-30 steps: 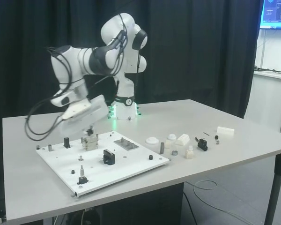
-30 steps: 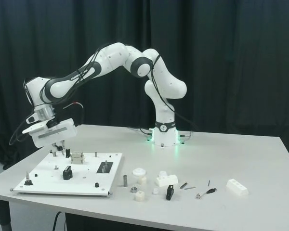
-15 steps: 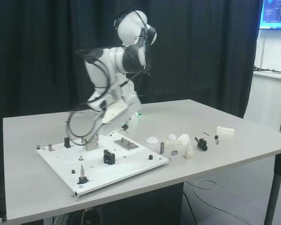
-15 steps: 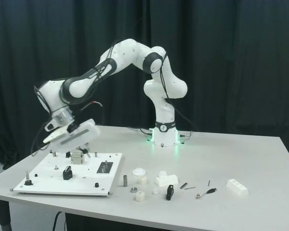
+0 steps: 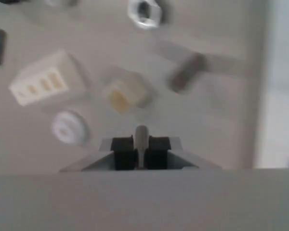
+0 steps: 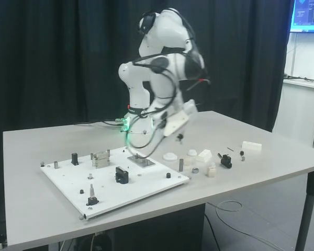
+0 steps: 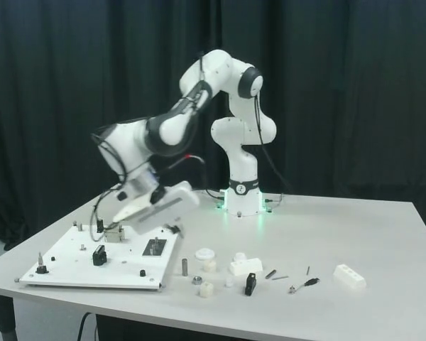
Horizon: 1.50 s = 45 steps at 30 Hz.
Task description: Place round peg 2.
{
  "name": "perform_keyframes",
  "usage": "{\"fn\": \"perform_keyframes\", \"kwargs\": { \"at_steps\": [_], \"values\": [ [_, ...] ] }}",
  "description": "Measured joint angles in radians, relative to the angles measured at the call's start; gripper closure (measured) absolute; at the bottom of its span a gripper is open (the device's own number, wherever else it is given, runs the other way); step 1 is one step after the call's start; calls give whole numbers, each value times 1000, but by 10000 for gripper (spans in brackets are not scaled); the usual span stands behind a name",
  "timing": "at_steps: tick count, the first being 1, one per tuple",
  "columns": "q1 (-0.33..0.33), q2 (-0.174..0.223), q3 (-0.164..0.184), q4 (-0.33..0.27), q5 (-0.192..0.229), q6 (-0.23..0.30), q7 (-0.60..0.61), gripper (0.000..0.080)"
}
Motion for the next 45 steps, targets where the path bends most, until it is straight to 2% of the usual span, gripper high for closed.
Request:
{"fn": "perform_keyframes", "kwargs": {
  "at_steps": [12, 22, 28, 35, 41, 45],
  "values": [
    [236, -67, 8, -93, 2, 112, 223, 741],
    [412, -93, 27, -139, 2, 227, 390, 741],
    [515, -94, 31, -156, 2, 303, 476, 741],
    [637, -91, 32, -181, -3, 427, 556, 741],
    [722, -73, 32, -201, -28, 545, 615, 741],
    [761, -50, 32, -201, -57, 596, 661, 741]
  ]
}}
